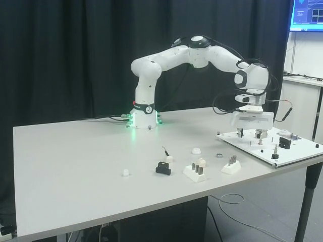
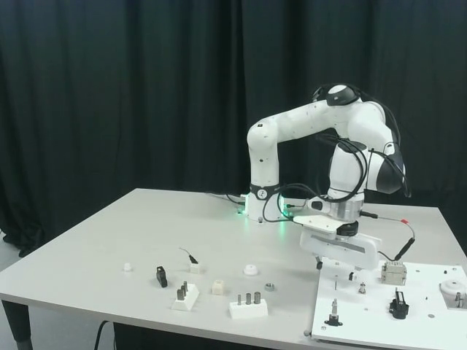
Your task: Pick round peg 2.
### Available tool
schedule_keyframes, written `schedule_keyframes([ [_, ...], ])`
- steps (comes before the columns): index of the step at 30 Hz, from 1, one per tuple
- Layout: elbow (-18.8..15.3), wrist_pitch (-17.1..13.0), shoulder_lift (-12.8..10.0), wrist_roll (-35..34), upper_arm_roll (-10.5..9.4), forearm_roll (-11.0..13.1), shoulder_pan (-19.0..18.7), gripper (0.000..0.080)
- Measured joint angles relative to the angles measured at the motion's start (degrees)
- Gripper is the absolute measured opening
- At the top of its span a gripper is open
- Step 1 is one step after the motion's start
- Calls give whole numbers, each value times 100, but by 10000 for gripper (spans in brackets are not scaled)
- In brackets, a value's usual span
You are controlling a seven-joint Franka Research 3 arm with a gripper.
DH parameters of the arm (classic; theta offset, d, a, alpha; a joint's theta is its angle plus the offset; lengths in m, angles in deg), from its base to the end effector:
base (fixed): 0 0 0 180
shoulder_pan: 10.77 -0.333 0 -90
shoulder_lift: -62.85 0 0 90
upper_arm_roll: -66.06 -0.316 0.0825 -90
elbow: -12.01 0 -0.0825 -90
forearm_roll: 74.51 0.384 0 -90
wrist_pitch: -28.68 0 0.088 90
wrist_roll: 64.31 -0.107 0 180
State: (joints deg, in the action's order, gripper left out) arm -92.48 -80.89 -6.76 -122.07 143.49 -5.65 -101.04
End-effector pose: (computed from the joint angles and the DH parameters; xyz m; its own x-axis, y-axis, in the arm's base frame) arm 0.5536 0.2993 0.2385 0.4050 -0.9107 0.0811 -0.9133 -0.4071 -0.0106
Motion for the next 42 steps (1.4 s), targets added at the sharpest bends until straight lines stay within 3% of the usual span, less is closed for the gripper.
schedule_keyframes([
  [22, -22, 31, 17, -277, 179, -62, 48, 800],
  [42, -7, -526, 3, -641, 248, -193, 686, 800],
])
